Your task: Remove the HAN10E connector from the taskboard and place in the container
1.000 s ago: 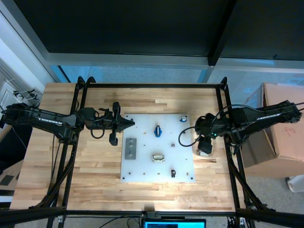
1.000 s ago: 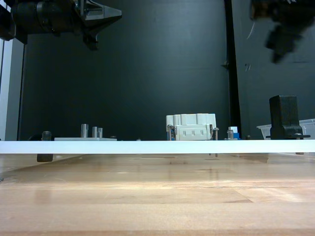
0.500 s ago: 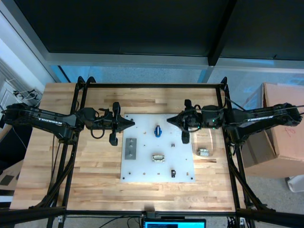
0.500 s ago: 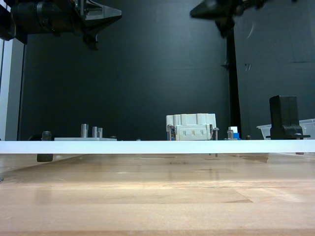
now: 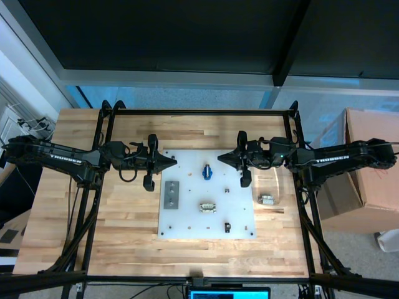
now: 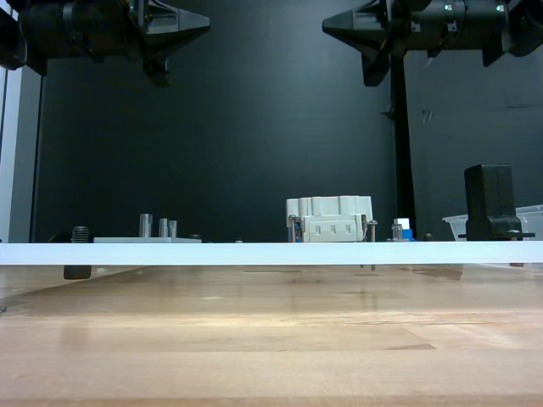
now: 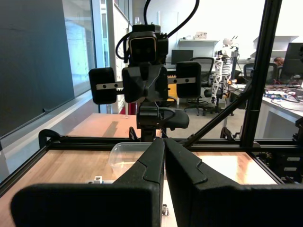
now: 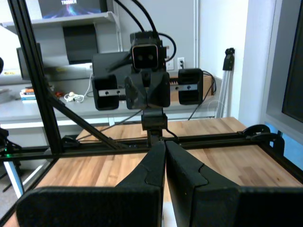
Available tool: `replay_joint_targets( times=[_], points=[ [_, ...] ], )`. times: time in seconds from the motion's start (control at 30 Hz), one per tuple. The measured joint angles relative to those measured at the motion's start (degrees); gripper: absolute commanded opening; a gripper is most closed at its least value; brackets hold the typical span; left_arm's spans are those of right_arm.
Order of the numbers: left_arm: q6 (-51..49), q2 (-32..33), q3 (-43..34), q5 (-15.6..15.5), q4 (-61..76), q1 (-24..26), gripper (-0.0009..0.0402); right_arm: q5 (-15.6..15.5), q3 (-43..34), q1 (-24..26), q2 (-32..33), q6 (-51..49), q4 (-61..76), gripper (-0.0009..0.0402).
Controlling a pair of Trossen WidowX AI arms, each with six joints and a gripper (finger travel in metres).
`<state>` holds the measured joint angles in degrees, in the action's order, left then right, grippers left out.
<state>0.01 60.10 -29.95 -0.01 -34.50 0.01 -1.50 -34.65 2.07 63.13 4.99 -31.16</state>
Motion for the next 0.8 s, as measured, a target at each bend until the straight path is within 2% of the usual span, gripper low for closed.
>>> replay_joint_targets(
  times=[0.23, 0.8],
  points=[
    [0.00, 0.00, 0.02, 0.00, 0.00, 0.00, 0.0000, 0.13, 0.07, 0.09, 1.81, -0.22, -0.15, 0.0000],
    [0.00, 0.00, 0.02, 0.00, 0.00, 0.00, 0.0000, -0.09, -0.24, 0.07, 1.73, 0.24, 0.04, 0.0000]
  ],
)
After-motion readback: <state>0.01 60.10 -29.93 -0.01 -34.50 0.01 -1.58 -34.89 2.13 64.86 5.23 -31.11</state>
